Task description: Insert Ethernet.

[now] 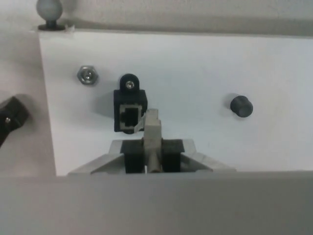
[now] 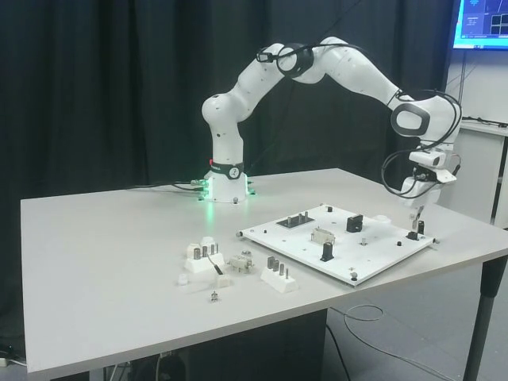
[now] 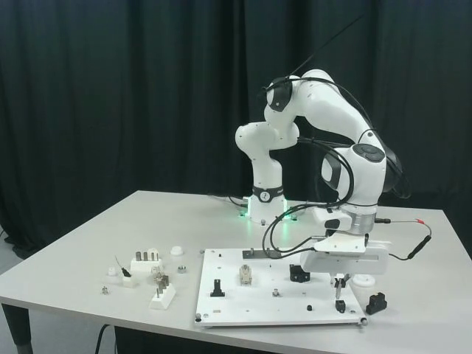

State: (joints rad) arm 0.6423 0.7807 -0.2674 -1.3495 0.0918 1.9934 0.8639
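hand [image 1: 153, 164]: pinching Ethernet plug [image 1: 151, 128]
plug: tip just beside black socket [image 1: 129, 110], not yet in
socket: on white board [image 1: 205, 73]
board: on grey tabletop [image 2: 103, 238]

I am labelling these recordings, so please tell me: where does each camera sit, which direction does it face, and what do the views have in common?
Wrist view: on the arm's wrist, looking down at the white board and black socket; the gripper shows, holding the plug.
First room view: off one table corner, seeing the whole arm and table.
Second room view: across the table, facing the arm's base.
Shared: both room views show arm and board.
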